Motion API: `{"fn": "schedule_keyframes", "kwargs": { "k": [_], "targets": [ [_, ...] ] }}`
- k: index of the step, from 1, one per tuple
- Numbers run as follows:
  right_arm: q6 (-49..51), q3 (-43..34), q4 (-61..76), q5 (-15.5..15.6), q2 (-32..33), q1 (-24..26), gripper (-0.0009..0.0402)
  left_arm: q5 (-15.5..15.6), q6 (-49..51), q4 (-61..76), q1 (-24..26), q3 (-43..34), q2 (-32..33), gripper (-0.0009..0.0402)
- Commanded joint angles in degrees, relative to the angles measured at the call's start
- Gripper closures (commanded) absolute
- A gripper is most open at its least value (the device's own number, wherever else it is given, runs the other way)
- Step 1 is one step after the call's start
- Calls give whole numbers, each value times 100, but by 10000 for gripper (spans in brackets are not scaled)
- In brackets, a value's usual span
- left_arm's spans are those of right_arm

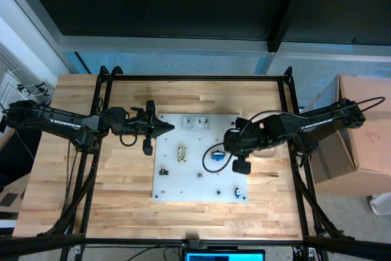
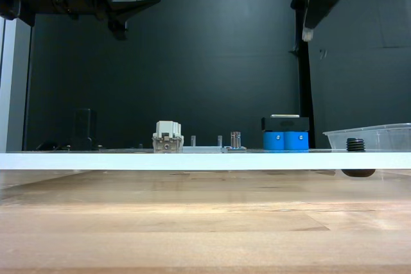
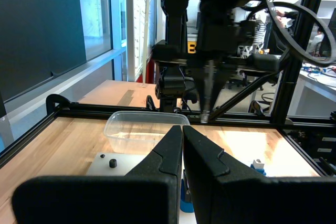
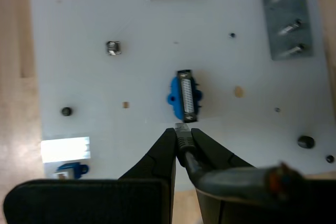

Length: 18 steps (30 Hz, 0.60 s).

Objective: Remove the RJ45 connector from the taskboard and place in the container

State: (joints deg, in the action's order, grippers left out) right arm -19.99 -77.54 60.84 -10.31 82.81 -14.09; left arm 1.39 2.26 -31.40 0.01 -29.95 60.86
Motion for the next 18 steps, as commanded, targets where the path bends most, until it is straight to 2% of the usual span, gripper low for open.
{"fn": "schedule_keyframes", "kwargs": {
  "k": [1, 11, 18],
  "targets": [
    [61, 160, -31, -9, -136, 162, 393, -2, -2, 0, -2, 0, 0, 393],
    [254, 761, -201, -9, -601, 485, 392, -2, -2, 0, 0, 0, 0, 393],
    [459, 1193, -249, -9, -881, 876, 357, 0, -2, 0, 0, 0, 0, 393]
  ]
}}
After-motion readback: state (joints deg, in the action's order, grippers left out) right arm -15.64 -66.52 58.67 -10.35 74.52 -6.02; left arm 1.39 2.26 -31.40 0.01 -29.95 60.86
